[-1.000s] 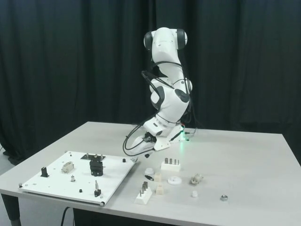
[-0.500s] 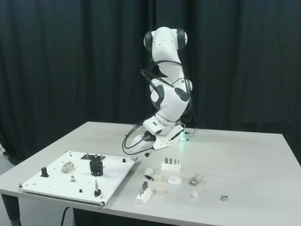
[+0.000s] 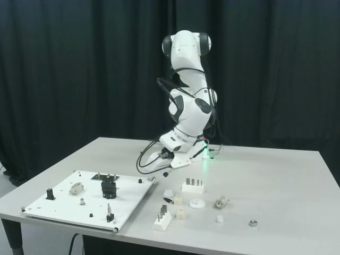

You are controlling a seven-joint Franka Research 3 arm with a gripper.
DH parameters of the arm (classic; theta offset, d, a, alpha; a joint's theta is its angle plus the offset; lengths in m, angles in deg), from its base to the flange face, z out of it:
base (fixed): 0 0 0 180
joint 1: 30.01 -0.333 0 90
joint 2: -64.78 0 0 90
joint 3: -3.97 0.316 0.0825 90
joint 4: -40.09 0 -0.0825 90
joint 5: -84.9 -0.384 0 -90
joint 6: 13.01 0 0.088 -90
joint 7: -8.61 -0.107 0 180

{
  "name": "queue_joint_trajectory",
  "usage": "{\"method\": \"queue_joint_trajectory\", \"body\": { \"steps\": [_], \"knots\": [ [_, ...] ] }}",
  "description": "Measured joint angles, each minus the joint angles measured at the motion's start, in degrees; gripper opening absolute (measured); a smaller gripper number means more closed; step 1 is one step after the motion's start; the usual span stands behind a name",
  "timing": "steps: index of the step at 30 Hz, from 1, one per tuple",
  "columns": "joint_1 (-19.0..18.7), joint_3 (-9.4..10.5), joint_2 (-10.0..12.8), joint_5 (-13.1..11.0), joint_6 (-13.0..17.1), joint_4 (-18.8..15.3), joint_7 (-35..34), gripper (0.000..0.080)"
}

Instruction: Pick waterproof.

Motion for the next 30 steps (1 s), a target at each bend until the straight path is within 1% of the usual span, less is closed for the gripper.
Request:
{"method": "queue_joint_trajectory", "body": {
  "steps": [7, 13, 17, 21, 30],
  "knots": [
    [0.0, 0.16, 0.0, -2.9, -0.1, 0.0, 0.0, 0.0800],
    [0.0, 1.12, 0.0, -6.3, -1.2, 0.0, 0.0, 0.0800],
    [0.0, 2.19, -0.1, -8.3, -2.3, 0.0, -0.5, 0.0800],
    [-0.1, 3.43, -0.3, -9.9, -3.3, 0.0, -2.1, 0.0800],
    [-0.1, 6.66, -0.9, -12.4, -5.4, 0.0, -8.0, 0.0800]
  ]
}}
